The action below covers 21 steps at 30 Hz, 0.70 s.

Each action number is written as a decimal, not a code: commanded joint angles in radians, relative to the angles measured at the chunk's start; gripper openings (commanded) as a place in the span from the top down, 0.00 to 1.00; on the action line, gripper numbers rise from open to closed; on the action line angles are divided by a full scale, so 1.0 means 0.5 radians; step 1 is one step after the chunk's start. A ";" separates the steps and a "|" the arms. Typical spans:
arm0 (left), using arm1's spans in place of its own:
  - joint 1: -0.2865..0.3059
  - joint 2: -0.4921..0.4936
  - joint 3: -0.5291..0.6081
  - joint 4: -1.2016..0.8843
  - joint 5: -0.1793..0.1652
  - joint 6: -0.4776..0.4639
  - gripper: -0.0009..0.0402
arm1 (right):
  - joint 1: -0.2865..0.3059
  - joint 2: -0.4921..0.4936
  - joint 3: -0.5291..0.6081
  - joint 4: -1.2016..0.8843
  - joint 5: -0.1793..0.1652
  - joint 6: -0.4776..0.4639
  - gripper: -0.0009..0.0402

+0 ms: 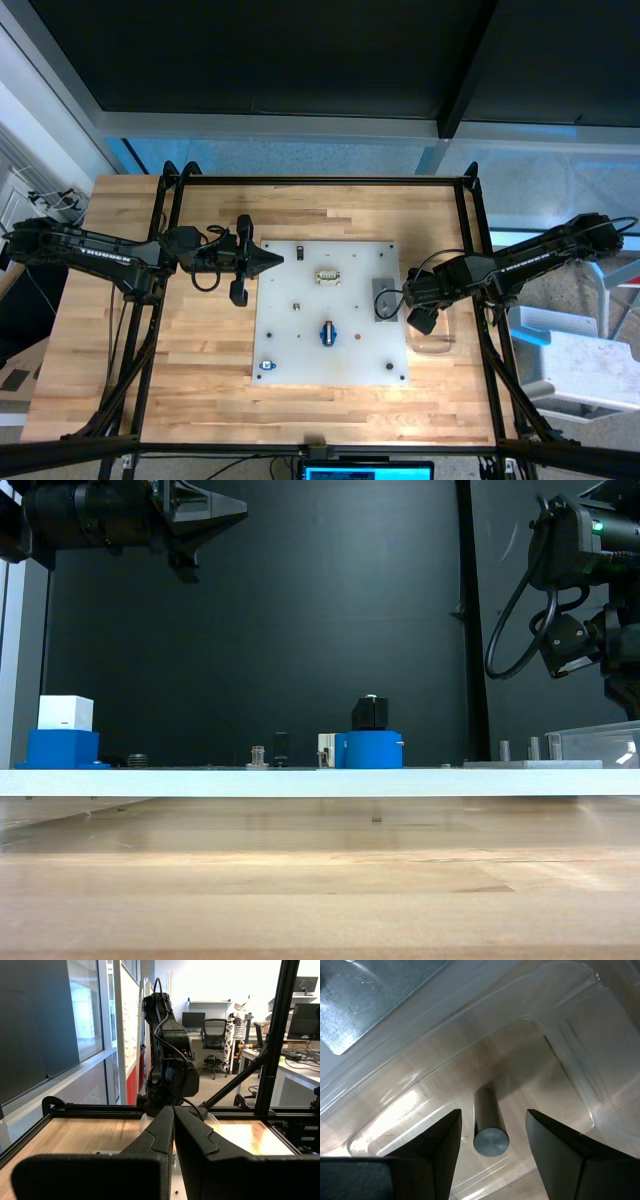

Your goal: Pick the 16mm cylinder and place it in the taskboard

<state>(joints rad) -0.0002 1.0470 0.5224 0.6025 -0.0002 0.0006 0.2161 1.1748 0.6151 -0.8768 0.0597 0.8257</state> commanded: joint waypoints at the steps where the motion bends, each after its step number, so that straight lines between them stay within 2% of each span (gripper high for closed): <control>1: 0.000 0.001 0.001 0.000 0.000 0.001 0.98 | 0.001 -0.001 0.001 0.001 0.000 0.001 0.60; 21: 0.000 0.001 0.001 0.000 0.000 0.001 0.98 | 0.002 -0.001 0.001 0.022 -0.012 0.001 0.89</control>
<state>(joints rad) -0.0002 1.0470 0.5224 0.6022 -0.0002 0.0006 0.2165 1.1744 0.6151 -0.8680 0.0559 0.8257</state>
